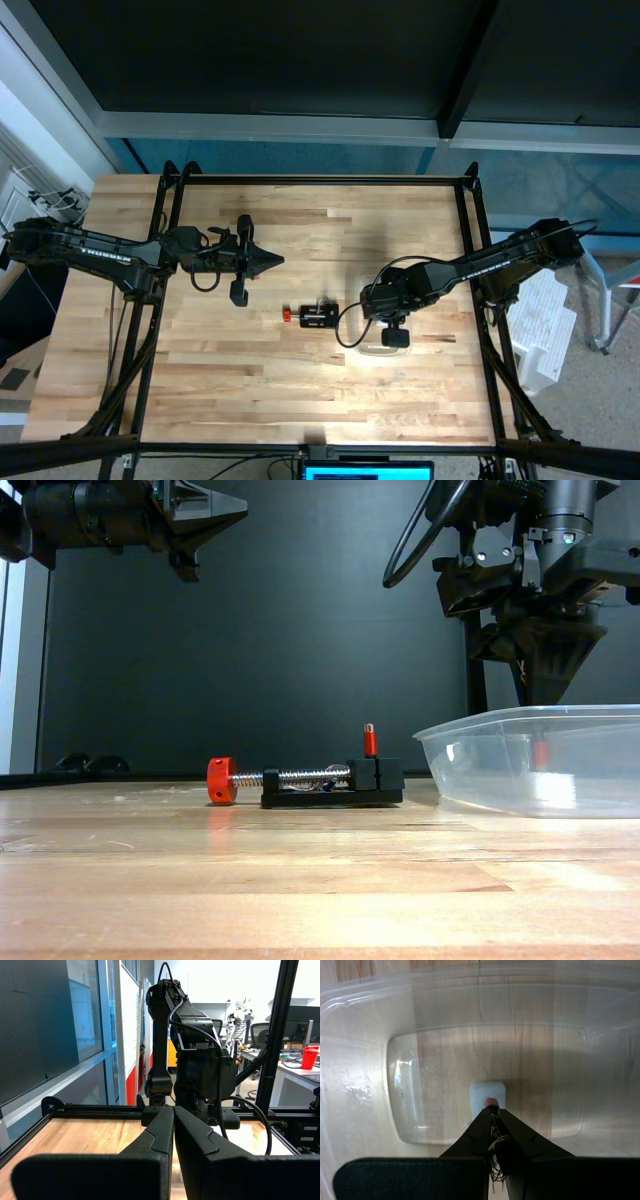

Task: Pick the rca connector and install on the hub

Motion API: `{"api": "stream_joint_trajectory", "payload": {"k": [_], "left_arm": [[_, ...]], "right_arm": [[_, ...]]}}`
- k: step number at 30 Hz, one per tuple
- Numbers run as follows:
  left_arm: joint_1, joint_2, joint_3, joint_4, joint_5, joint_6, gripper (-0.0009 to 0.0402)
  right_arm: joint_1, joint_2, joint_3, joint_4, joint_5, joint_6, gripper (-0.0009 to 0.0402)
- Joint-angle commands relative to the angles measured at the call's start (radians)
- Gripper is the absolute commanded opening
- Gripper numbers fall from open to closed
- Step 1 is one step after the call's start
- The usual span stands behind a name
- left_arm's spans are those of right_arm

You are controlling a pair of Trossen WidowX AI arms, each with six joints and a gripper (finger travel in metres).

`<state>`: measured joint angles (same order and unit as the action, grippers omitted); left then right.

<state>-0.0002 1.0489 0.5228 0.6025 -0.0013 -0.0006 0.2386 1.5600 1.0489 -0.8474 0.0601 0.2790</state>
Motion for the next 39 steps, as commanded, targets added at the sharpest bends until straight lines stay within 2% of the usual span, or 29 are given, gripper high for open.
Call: {"api": "stream_joint_trajectory", "payload": {"k": [1, 31, 39], "left_arm": [[0.0, 0.0, 0.0, 0.0, 0.0, 0.0, 0.0], [0.0, 0.0, 0.0, 0.0, 0.0, 0.0, 0.0], [0.0, 0.0, 0.0, 0.0, 0.0, 0.0, 0.0]], "right_arm": [[0.002, 0.0, 0.0, 0.001, -0.004, 0.001, 0.0], [0.004, 0.0, -0.052, 0.053, -0.001, 0.005, 0.0001], [0.004, 0.0, -0.05, 0.052, -0.001, 0.005, 0.0039]]}}
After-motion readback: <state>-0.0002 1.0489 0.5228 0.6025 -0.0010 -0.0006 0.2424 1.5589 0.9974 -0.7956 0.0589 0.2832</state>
